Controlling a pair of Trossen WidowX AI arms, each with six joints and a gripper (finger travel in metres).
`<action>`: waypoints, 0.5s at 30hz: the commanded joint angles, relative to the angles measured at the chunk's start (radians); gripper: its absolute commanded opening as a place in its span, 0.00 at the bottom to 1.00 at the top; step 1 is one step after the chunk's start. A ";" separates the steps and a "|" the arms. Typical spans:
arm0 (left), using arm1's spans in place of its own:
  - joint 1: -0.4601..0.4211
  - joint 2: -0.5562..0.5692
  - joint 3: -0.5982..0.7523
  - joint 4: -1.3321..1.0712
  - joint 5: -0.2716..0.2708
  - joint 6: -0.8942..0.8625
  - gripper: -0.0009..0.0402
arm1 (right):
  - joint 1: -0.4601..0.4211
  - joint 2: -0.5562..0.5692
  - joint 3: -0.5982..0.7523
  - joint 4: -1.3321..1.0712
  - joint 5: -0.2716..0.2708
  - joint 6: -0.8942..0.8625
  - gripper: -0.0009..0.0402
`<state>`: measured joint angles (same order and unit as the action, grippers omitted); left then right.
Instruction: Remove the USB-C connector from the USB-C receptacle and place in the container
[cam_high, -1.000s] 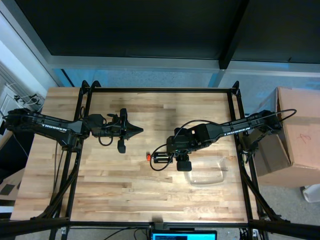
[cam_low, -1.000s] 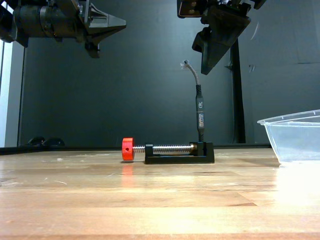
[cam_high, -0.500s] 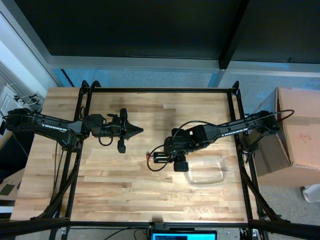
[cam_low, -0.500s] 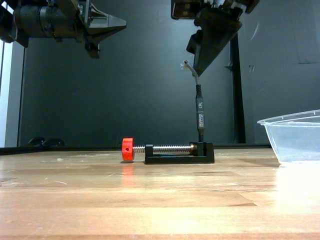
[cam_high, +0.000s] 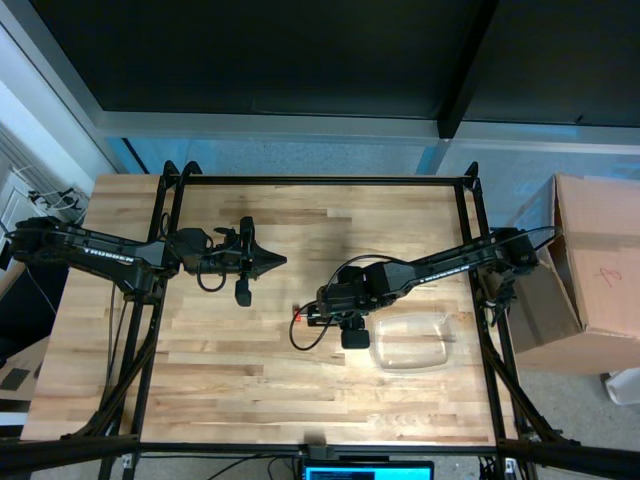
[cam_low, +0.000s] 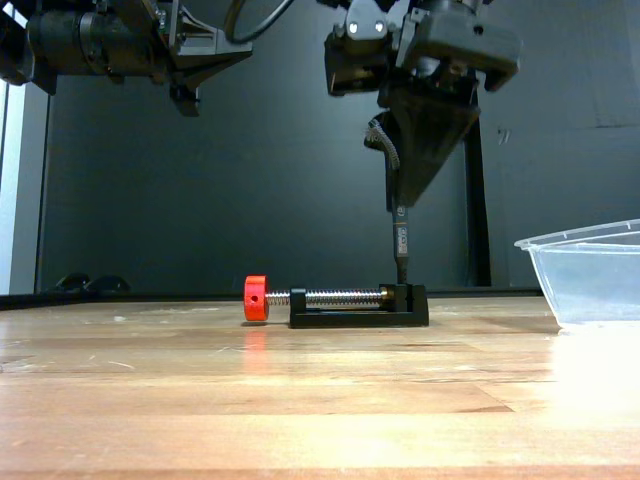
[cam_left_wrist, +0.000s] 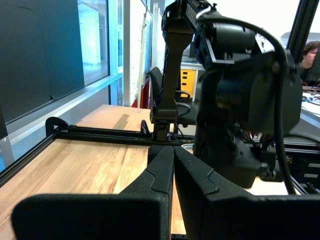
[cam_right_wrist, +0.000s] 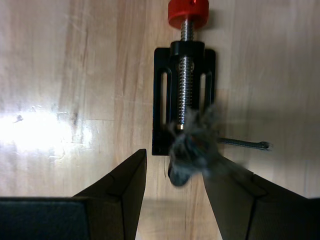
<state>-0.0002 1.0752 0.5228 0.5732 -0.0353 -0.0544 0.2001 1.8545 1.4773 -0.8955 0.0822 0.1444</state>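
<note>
Tabletop (cam_high: 250, 370): container (cam_low: 585, 280) on the right, clamp (cam_low: 350, 310) mid. Left gripper (cam_low: 240, 45) high over the left side, well apart from clamp, fingers pressed together on nothing. Right gripper (cam_low: 404, 198) points down over clamp, fingers spread either side of USB-C connector (cam_low: 401, 240), not gripping. Connector upright, seated in clamp.

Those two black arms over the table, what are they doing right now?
The right gripper hangs low over a small black clamp with a red knob, its fingers open on either side of a short cable plug. The plug stands upright with its lower end in the clamp, not yet gripped or pulled out. A clear plastic tub sits on the table to the right of the clamp. The left gripper hovers high over the table's left side, fingers shut on nothing.
</note>
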 joint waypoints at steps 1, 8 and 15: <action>0.000 0.000 0.000 -0.001 0.000 0.000 0.02 | 0.000 0.003 0.001 0.002 0.004 0.000 0.38; 0.000 0.000 0.000 -0.001 0.000 0.000 0.02 | 0.000 0.002 0.001 0.003 0.005 -0.001 0.27; 0.000 0.000 0.000 0.000 0.000 0.000 0.02 | 0.000 0.002 0.001 0.003 0.005 0.000 0.12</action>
<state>-0.0002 1.0752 0.5224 0.5732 -0.0349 -0.0544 0.1997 1.8580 1.4776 -0.8925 0.0860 0.1440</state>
